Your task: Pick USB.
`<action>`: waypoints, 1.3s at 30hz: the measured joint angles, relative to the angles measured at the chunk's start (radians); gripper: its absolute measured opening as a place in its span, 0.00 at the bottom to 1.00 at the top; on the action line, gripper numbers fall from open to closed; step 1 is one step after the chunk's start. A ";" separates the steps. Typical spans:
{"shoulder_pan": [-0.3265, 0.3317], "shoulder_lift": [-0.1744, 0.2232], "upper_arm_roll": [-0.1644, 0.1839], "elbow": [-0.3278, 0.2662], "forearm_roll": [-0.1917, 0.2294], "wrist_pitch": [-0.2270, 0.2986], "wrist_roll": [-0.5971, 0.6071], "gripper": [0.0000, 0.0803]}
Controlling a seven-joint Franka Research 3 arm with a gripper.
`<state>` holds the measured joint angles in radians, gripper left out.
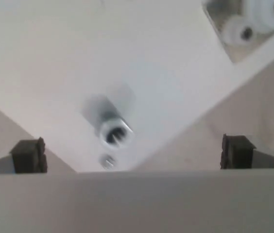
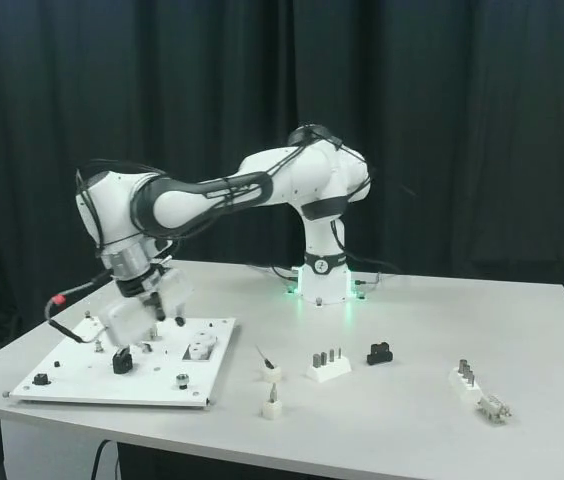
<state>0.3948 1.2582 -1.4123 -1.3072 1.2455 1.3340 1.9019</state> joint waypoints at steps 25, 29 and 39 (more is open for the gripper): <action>0.317 0.005 -0.151 -0.331 -0.007 -0.081 -0.883 1.00; 0.364 0.007 -0.165 -0.399 0.036 -0.065 -0.984 1.00; 0.441 0.024 -0.162 -0.492 0.132 -0.054 -1.163 1.00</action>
<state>0.8353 1.2826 -1.5746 -1.7996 1.3776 1.2798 0.7386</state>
